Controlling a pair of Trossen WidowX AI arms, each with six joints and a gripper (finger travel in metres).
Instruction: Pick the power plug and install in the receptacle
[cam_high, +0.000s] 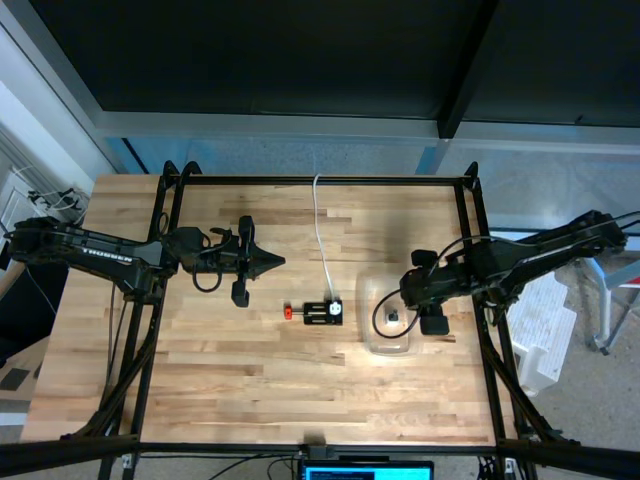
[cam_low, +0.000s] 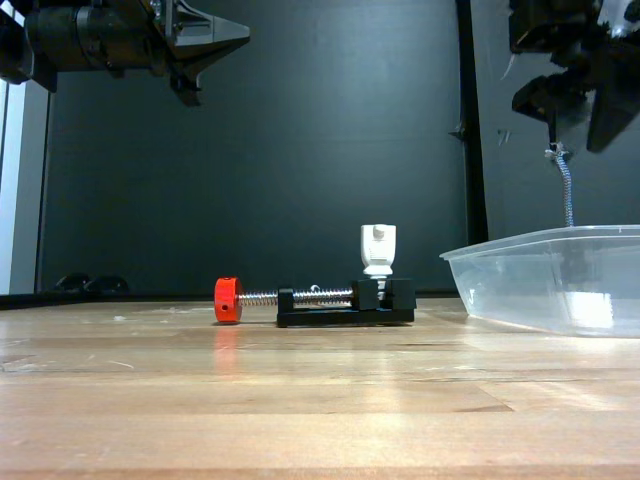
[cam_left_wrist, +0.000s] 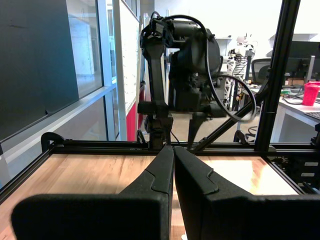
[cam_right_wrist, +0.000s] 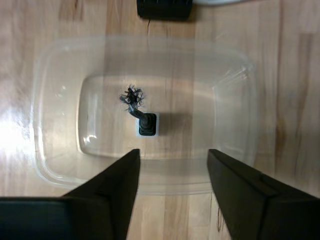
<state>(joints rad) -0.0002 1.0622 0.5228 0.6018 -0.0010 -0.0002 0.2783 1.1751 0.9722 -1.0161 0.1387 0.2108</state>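
- Reads "TROSSEN" in white capitals along the left arm (cam_high: 100, 257).
- Finds the left gripper (cam_high: 272, 262) hanging in the air over the left half of the table (cam_high: 250, 400), well apart from everything on it, pointing toward the right arm (cam_high: 540, 250); fingers (cam_left_wrist: 160, 170) pressed together, clenched on nothing.
- Puts the right gripper (cam_right_wrist: 174, 155) above the clear tray (cam_right_wrist: 45, 100), released, with fingers (cam_right_wrist: 120, 185) spread wide and touching nothing.
- Shows the power plug (cam_right_wrist: 148, 125) lying on the tray floor near its middle, with a short frayed black cord stub (cam_right_wrist: 132, 97) at one end.
- Sets the receptacle (cam_low: 378, 248) upright in the black vise (cam_low: 345, 300) just beside the tray, with the red knob (cam_low: 228, 300) on the side away from the tray and the white cable (cam_high: 322, 230) running to the table's far edge.
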